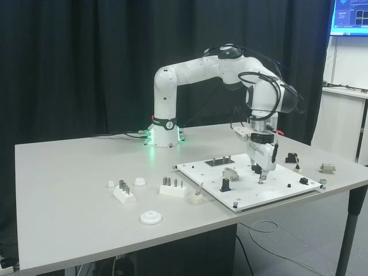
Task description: Pick D-SUB.
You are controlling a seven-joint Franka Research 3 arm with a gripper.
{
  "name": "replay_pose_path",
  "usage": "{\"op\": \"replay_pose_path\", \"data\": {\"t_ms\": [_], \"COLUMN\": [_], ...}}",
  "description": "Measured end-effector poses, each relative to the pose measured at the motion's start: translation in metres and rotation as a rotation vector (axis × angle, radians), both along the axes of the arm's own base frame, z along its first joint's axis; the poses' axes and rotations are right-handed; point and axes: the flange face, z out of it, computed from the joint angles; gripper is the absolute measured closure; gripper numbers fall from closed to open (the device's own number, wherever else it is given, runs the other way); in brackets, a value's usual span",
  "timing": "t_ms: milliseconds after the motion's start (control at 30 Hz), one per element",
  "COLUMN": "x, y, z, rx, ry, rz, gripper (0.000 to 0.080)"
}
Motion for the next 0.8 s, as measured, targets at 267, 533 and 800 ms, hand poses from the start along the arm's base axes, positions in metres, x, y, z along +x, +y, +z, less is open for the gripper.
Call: {"op": "replay_pose_path", "data": {"t_ms": [267,533,800], "x": [0.0001,0.0002,0.0001], "y": [-0.0015,-0.0022,-0.0028], "z": [0.0035,0.0053,0.0085], "rx": [-0.003,-0.009,-0.013], "ry": [0.002,0.005,0.012], "rz": [0.016,0.028,0.037], "gripper": [0.0003,0.0003,0.0003]}}
